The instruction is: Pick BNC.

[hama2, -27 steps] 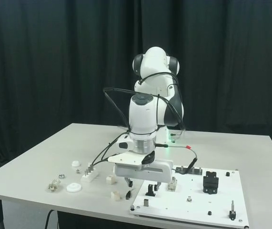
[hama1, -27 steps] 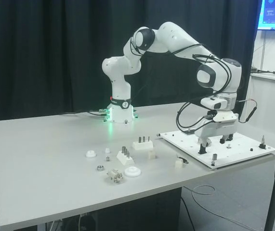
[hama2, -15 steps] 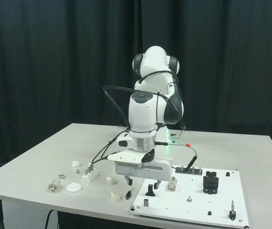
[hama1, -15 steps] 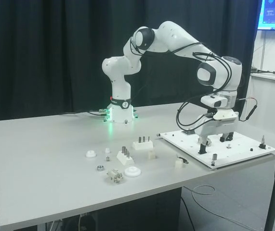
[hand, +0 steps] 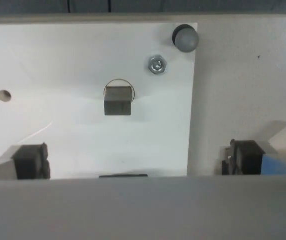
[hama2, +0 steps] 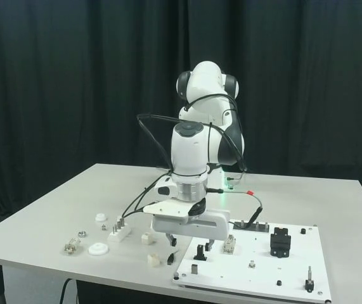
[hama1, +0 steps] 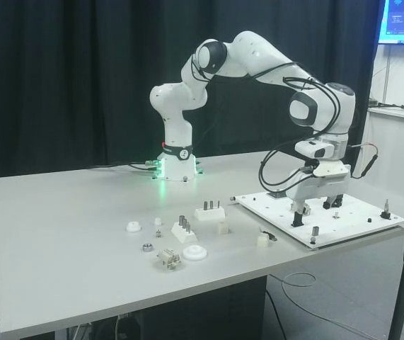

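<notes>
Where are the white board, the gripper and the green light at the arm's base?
white board [hama1: 361, 221]: first room view, bare top face.
gripper [hama2: 189, 244]: second room view, between the fingers.
green light [hama1: 160, 171]: first room view, base glow.

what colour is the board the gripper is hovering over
White. The board shows best in the second room view, lying on the grey table under the gripper.

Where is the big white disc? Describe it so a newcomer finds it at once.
On the grey table, look at the loose parts beside the white board. The disc lies toward the table's front edge, next to a metal connector; it is the widest, flattest white piece.
</notes>
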Controlling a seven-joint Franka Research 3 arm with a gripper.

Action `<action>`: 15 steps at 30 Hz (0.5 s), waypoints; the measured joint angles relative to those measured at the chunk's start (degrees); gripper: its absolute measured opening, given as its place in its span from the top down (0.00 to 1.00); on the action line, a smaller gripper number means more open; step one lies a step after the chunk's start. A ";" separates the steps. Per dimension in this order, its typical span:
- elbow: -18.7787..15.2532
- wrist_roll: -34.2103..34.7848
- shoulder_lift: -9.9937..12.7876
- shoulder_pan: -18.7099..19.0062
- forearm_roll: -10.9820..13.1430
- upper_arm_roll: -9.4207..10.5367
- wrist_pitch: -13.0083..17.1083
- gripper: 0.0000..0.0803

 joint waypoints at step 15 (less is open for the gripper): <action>-0.04 0.02 0.35 -0.14 0.14 -0.09 0.37 0.00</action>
